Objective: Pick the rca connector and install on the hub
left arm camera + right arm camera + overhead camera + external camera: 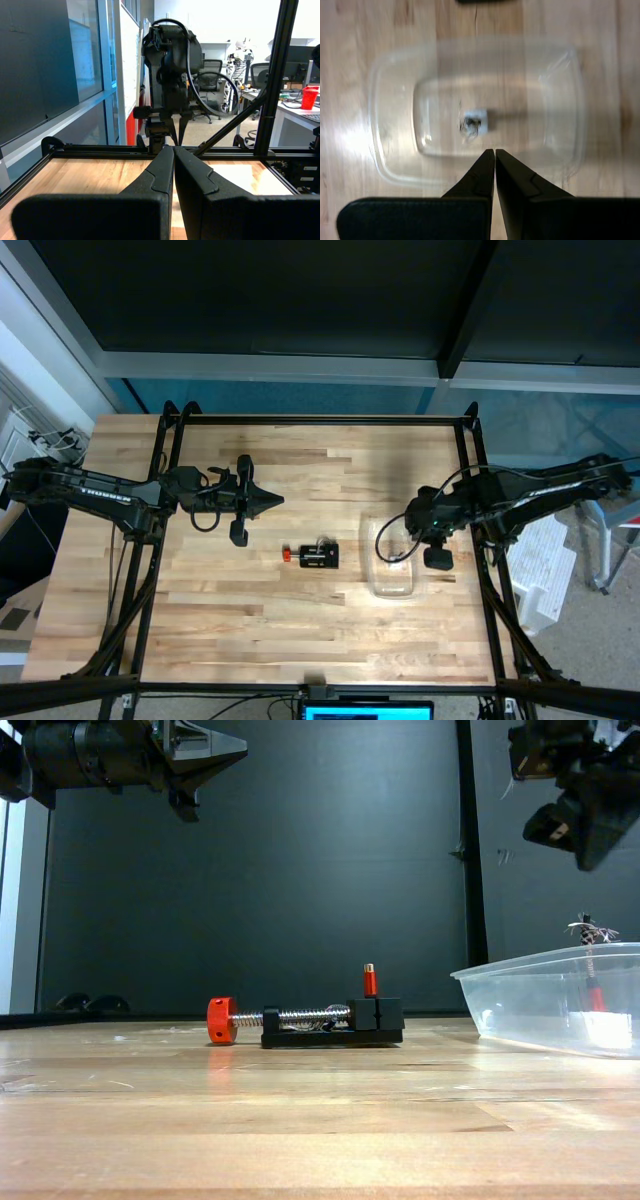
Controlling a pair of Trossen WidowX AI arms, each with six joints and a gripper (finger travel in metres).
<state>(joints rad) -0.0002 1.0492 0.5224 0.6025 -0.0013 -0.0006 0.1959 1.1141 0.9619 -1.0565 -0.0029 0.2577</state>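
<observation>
We locate the rca connector [593,990] inside the clear plastic tray [520,1002], near the middle of the tray floor. Its red body stands roughly upright, with frayed wire ends showing above the tray rim. It is free of both grippers.

The hub [332,1023] sits on the wooden table [250,630] to the left of the tray, apart from it. The hub's red knob [221,1020] is at the end facing away from the tray, with a silvery threaded rod between knob and black block. A small red post [369,980] stands upright on top of the block.

The right gripper [494,152] hangs above the tray and points straight down into it. Its fingers are pressed together and hold nothing. In the low view we see it well above the tray rim.

The left gripper [173,149] is held high over the left part of the table and points level toward the right arm. Its fingers are likewise together and hold nothing. It is well apart from the hub and the tray.
</observation>
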